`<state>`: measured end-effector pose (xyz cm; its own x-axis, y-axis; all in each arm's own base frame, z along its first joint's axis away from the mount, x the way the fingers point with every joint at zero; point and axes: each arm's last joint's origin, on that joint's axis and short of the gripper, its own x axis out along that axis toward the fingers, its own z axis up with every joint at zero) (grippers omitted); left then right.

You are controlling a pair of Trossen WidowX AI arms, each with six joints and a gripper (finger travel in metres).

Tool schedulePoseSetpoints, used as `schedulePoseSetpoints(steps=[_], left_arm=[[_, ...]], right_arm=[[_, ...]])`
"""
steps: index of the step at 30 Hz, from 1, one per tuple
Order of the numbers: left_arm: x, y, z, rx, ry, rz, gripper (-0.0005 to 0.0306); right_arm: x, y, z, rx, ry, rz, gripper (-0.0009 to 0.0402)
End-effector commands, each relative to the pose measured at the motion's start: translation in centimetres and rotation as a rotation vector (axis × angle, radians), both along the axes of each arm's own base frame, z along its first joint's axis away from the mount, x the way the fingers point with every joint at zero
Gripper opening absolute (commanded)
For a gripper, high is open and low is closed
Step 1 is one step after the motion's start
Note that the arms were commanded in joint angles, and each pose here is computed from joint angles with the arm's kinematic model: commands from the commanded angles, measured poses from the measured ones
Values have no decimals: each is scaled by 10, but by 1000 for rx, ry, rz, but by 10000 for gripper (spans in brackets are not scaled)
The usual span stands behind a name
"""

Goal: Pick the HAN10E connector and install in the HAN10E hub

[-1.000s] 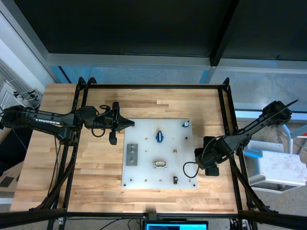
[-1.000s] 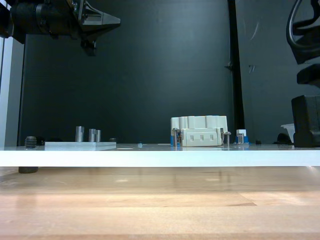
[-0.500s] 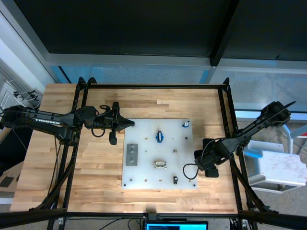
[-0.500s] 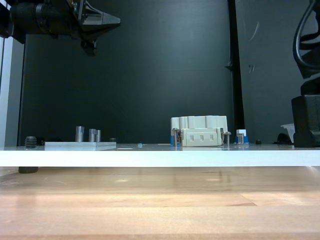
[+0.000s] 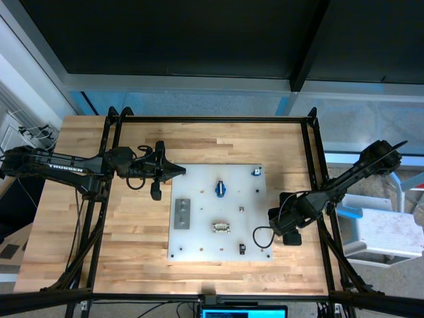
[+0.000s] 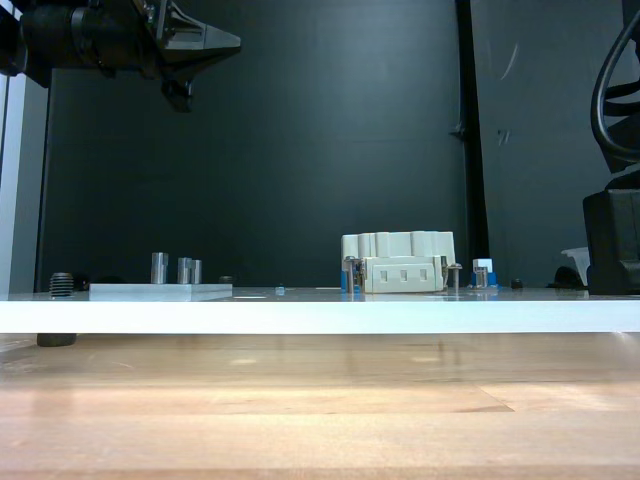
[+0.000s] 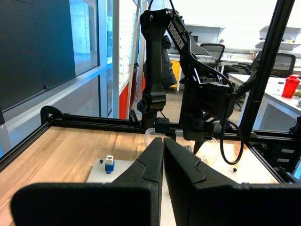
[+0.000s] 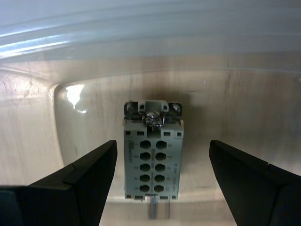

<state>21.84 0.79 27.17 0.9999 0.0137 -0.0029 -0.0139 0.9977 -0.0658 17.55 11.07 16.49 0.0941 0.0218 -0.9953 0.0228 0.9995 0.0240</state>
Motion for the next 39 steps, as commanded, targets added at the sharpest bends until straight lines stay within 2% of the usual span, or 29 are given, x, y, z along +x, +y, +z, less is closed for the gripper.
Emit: schedulePoseSetpoints(steps=[1, 9, 22, 28, 34, 39], left_arm=[[0, 0, 0, 0, 0, 0, 0], [0, 0, 0, 0, 0, 0, 0], [0, 0, 0, 0, 0, 0, 0], [0, 0, 0, 0, 0, 0, 0], [0, 0, 0, 0, 0, 0, 0], [0, 0, 0, 0, 0, 0, 0]], right_arm=[[-1, -1, -2, 0, 7, -2, 268], [-1, -1, -2, 0, 3, 0, 219], [-1, -1, -2, 1, 3, -1, 75], [-2, -1, -1, 0, 6, 0, 24], [-4, -2, 13, -6, 15, 4, 4], [-5, -3, 31, 7, -7, 7, 5]])
